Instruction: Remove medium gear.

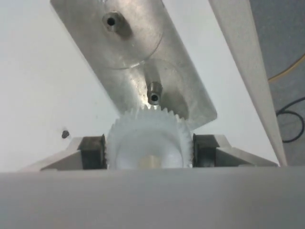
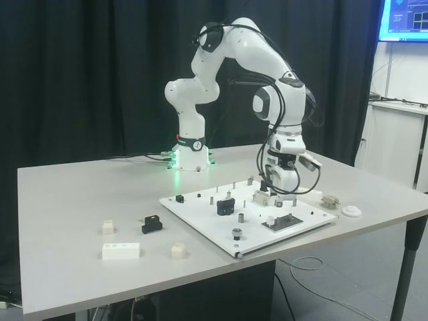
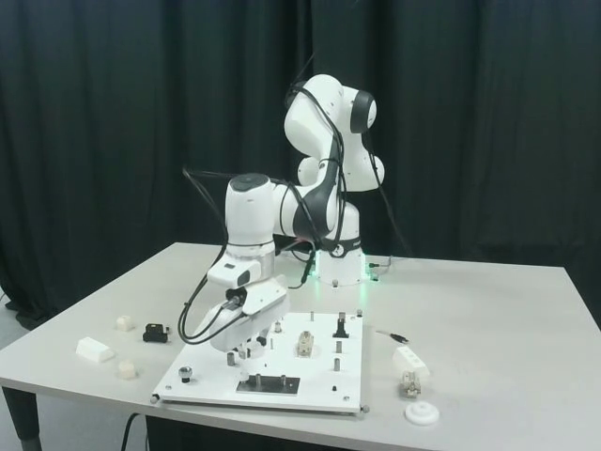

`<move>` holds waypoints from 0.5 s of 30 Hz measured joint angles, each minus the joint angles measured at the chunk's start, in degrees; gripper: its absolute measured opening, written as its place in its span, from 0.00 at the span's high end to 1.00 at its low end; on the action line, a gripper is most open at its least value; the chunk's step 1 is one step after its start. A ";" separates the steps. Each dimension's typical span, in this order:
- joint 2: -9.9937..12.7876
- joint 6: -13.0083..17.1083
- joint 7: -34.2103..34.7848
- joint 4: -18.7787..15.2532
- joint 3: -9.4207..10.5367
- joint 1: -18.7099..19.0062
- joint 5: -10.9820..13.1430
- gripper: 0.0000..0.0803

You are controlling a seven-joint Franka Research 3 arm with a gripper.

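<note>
In the wrist view a white toothed gear [image 1: 148, 140] sits between the black pads [image 1: 93, 151] of my gripper [image 1: 148, 152], which is shut on it. Just beyond the gear's rim lies a grey metal plate [image 1: 183, 93] with two bare pegs [image 1: 153, 97], [image 1: 113, 21]. The gear is on neither peg. From the room views, the gripper [image 2: 271, 195] [image 3: 239, 352] hangs low over the white board [image 2: 200, 208] [image 3: 310, 387], close to the plate [image 2: 287, 221] [image 3: 268, 383].
Several posts and small black fixtures [image 2: 225, 208] stand on the board. A white disc [image 2: 352, 210] and a small connector [image 2: 329, 199] lie off the board on one side. A black part [image 2: 152, 224] and white blocks [image 2: 121, 251] lie on the other. Cables [image 1: 290, 119] run past the board edge.
</note>
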 joint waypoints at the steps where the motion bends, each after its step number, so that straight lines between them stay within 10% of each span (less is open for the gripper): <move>1: 0.04 0.00 0.24 -0.01 0.00 0.00 0.00 0.51; 15: 1.10 0.09 4.64 -0.06 0.00 -0.03 0.03 0.51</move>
